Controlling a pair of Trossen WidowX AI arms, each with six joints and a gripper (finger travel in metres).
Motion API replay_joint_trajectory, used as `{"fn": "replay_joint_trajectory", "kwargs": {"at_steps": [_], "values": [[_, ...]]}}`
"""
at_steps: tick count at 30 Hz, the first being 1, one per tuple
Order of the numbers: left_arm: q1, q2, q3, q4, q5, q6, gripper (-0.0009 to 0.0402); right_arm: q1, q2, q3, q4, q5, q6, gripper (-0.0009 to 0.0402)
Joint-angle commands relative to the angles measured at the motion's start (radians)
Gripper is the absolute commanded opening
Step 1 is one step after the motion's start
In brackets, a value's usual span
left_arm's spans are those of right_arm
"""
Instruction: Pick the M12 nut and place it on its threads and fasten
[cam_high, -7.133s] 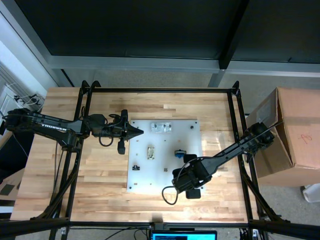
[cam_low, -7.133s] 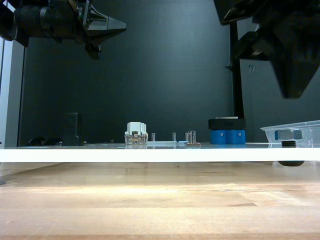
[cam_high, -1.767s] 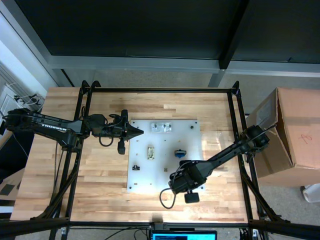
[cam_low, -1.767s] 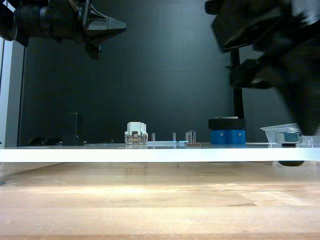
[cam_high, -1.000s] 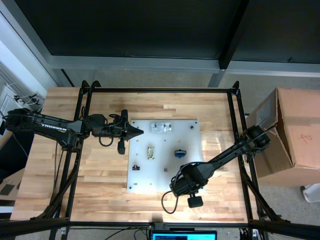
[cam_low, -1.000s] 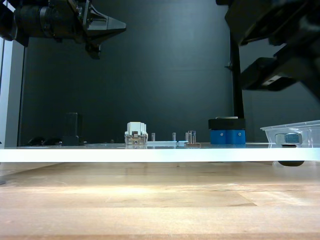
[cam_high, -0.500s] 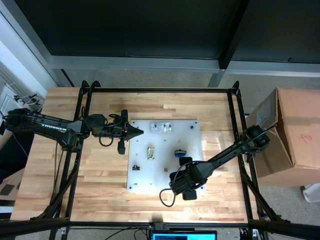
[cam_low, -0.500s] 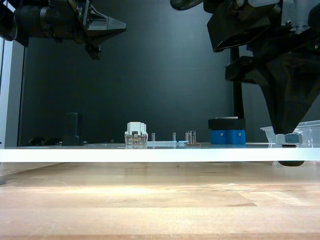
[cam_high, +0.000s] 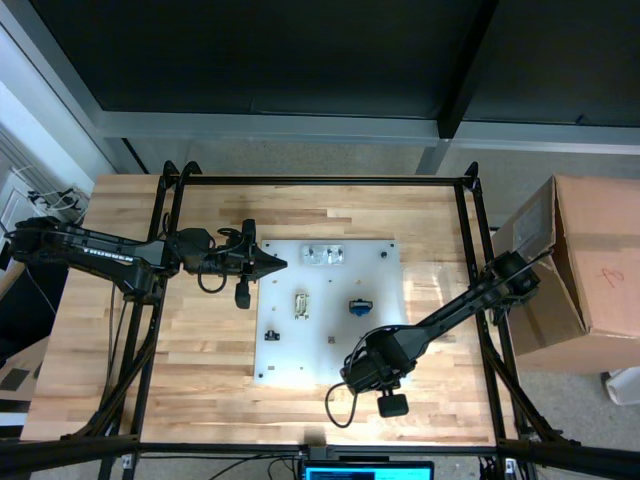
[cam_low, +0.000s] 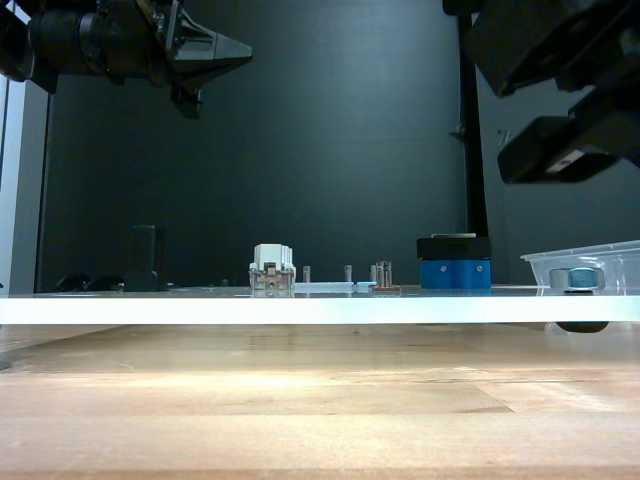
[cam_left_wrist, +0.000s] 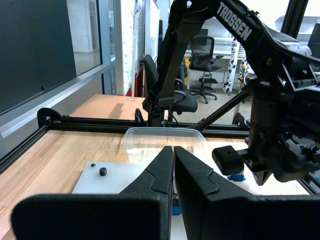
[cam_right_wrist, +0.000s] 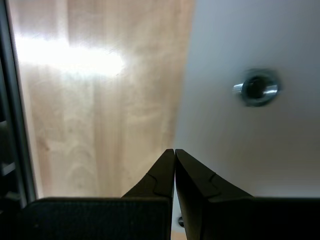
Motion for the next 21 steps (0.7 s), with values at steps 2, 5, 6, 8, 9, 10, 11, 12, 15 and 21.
{"fn": "replay_joint_trajectory", "kwargs": {"at_steps": [2,5,6,8,9,10,11,12,15,21], "values": [[0.000,0.000,0.000,0.000,0.000,0.000,0.0000,-0.002,-0.002,0.000,-0.012,0.137,0.004,0.0000],[0.000,0.000,0.000,0.000,0.000,0.000,0.0000,-0.002,-0.006,0.000,-0.013,0.246,0.013,0.0000],[0.000,0.000,0.000,0.001,0.000,0.000,0.0000,-0.002,-0.006,0.000,-0.011,0.274,0.016,0.0000],[0.000,0.000,0.000,0.000,0.000,0.000,0.0000,-0.002,-0.006,0.000,-0.001,0.320,0.018,0.0000],[0.000,0.000,0.000,0.000,0.000,0.000,0.0000,-0.002,-0.006,0.000,0.005,0.325,0.018,0.0000],[0.000,0.000,0.000,0.000,0.000,0.000,0.0000,-0.002,-0.003,0.000,0.013,0.325,0.016,0.0000],[0.000,0.000,0.000,0.000,0.000,0.000,0.0000,-0.002,-0.003,0.000,0.019,0.323,0.015,0.0000],[0.000,0.000,0.000,0.000,0.000,0.000,0.0000,-0.002,-0.003,-0.001,0.024,0.323,0.015,0.0000],[0.000,0.000,0.000,0.004,0.000,0.000,0.0000,-0.002,0.003,-0.001,0.036,0.322,0.016,0.0000],[0.000,0.000,0.000,0.000,0.000,0.000,0.0000,-0.002,0.018,-0.001,0.044,0.238,-0.001,0.0000]]}}
